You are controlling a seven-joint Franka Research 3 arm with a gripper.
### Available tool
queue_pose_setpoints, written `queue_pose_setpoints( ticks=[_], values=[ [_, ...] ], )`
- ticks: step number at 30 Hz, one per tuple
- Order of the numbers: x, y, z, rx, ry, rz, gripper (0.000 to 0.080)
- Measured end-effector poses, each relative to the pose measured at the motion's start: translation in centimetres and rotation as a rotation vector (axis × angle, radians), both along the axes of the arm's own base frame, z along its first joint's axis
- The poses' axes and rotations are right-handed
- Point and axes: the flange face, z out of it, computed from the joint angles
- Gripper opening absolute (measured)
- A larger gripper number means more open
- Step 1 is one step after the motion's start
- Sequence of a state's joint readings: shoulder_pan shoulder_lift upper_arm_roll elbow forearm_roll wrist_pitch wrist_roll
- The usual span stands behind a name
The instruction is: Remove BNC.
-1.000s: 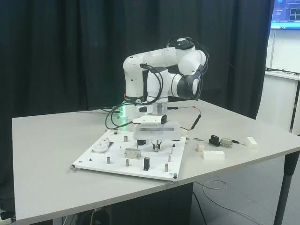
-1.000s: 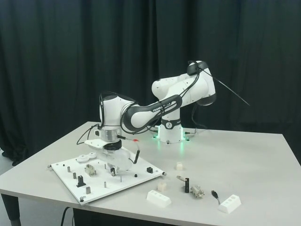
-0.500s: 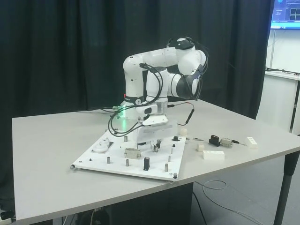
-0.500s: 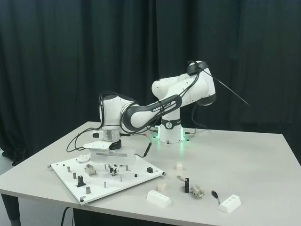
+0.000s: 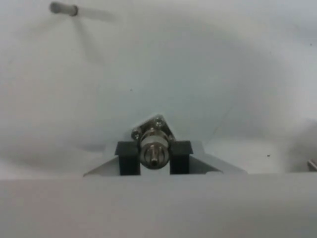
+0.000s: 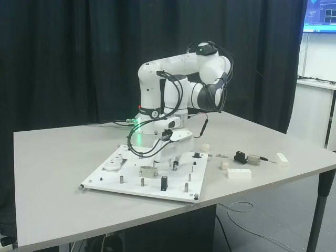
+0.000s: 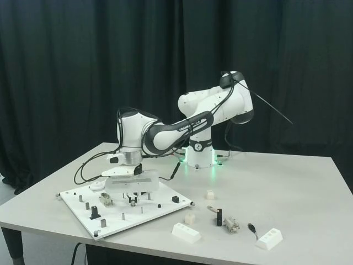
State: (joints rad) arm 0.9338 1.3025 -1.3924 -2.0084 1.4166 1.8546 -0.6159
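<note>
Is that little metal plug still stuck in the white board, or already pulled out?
Still in. The wrist view shows the BNC plug seated on the white board, between the pincer's fingers.

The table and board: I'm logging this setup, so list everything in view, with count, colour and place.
Table: one, grey, carrying everything.
Board: one, white, flat on the table under the gripper.
BNC connector: one, grey metal, on the board between the fingertips.
Pegs: several, grey, upright on the board.
Black block: one, near the board's front edge.
Blocks: several, white, on the table beside the board.
Small connectors: a few, black and grey, among those blocks.
Curtain: black, behind the table.
Arm: one, white, base lit green.
Gripper: one, black fingers flanking the BNC connector.
</note>
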Motion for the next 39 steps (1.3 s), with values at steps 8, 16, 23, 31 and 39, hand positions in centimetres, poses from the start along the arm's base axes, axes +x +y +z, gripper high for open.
queue_pose_setpoints(
  ticks=[8,16,23,31,39],
  values=[
    [-0.03,0.10,0.00,-0.009,-0.002,0.091,0.0124],
    [-0.02,0.08,0.01,-0.014,-0.003,0.181,0.0124],
    [-0.02,0.06,0.02,-0.017,-0.003,0.254,0.0124],
    [-0.01,0.01,0.03,-0.022,-0.002,0.406,0.0124],
    [0.06,-0.09,-0.01,-0.026,-0.001,0.543,0.0123]
  ],
)
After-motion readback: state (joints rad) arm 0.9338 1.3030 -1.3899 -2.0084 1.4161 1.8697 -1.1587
